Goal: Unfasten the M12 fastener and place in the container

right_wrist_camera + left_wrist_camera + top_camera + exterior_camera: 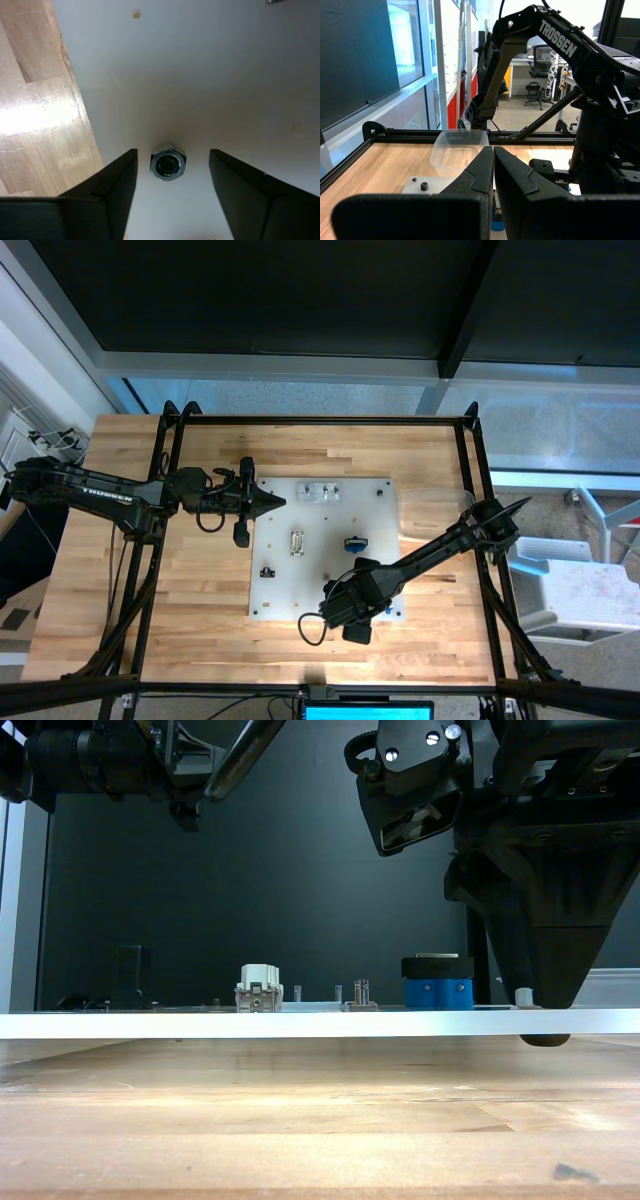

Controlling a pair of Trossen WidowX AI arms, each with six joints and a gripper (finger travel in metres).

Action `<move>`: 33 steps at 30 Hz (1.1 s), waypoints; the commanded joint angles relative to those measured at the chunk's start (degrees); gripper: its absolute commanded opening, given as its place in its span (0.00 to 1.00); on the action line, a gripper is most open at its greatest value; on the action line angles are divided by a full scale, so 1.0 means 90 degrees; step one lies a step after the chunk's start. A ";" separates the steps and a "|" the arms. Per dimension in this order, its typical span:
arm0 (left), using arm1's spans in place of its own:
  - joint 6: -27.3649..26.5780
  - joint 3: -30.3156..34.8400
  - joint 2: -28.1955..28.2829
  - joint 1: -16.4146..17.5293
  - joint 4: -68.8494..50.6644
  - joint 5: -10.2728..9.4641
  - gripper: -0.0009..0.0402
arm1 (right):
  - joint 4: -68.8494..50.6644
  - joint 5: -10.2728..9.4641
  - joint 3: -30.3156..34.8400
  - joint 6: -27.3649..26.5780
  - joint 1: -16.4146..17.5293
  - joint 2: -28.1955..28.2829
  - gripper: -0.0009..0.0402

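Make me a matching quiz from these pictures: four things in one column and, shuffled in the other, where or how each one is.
Things:
1. left hand
2. right hand
3. M12 nut
4. container

States:
A. silver, on the white board, nothing touching it
B. see-through, on the wooden table beside the board
C. fingers apart, pointing down at the board's near right part
D. fingers together, held high over the board's far left part

Pairs: 1-D, 2-C, 3-A, 4-B
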 commanded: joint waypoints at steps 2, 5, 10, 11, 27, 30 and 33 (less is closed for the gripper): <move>0.0002 0.0000 0.0000 0.0002 0.0002 0.0002 0.02 | -0.0041 0.0024 -0.0005 0.0002 0.0000 0.0005 0.36; 0.0002 0.0000 0.0000 0.0000 0.0002 0.0002 0.02 | -0.0039 0.0027 -0.0005 0.0002 0.0002 0.0005 0.29; 0.0002 0.0000 0.0000 0.0002 0.0002 0.0002 0.02 | -0.0036 0.0027 -0.0005 0.0000 0.0005 0.0005 0.18; 0.0002 0.0000 0.0000 0.0000 0.0002 0.0002 0.02 | -0.0036 0.0027 -0.0005 -0.0002 0.0002 0.0005 0.16; 0.0002 0.0000 0.0000 0.0002 0.0002 0.0002 0.02 | 0.0017 0.0032 -0.0002 -0.1535 0.0002 -0.0034 0.04; 0.0002 0.0000 0.0000 0.0002 0.0002 0.0002 0.02 | 0.0007 0.0036 -0.0005 -0.2268 0.0000 -0.0066 0.04; 0.0002 0.0000 0.0000 0.0000 0.0002 0.0002 0.02 | 0.0002 0.0036 -0.0002 -0.3211 0.0000 -0.0078 0.04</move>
